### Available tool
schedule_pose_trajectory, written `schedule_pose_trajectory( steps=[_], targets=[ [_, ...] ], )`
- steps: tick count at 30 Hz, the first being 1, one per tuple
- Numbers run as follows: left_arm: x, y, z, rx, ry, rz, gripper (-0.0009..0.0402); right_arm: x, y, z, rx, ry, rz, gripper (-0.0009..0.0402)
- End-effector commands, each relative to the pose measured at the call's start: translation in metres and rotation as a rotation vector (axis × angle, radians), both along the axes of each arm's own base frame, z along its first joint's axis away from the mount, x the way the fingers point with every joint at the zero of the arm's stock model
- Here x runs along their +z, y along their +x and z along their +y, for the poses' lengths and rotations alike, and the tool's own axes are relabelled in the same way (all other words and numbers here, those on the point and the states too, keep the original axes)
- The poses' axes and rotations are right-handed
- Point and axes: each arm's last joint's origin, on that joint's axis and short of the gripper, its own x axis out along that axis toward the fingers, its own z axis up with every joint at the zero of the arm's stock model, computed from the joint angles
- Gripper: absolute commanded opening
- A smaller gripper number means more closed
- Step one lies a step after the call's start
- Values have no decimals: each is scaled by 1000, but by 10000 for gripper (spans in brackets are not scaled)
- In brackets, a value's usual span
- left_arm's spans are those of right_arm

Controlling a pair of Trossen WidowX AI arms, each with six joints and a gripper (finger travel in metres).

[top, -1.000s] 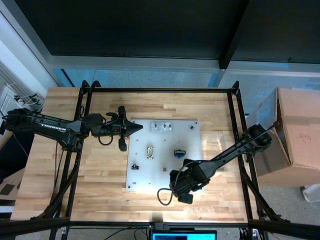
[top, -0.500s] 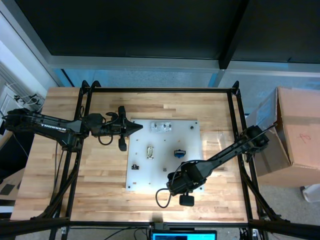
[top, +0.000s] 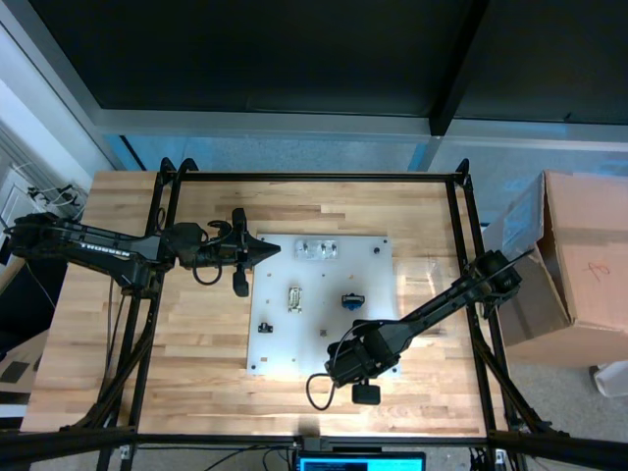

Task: Unfasten the M12 nut and place it in the container

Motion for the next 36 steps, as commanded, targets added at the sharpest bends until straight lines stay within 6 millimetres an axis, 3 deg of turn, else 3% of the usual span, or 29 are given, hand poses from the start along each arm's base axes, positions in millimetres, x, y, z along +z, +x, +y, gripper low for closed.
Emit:
schedule_pose_trajectory(
  steps=[1, 15, 21, 29, 36],
  targets=[
    [0, 0, 0, 0, 0, -1, 0, -1, 0, -1, -3, -27, -11, 0],
    [0, 0, 0, 0, 0, -1, 0, 0, 1, -2, -7, -40, -20, 0],
    [0, 0, 0, 0, 0, -1, 0, 9, -6, -14, -155, -290, -91, 0],
    [0, 0, 0, 0, 0, -2, 0, 23, -11, -16, -154, -244, -86, 0],
    [1, 0, 0, 0, 0, -4, 0, 37, -10, -10, -138, -87, -56, 0]
  ],
)
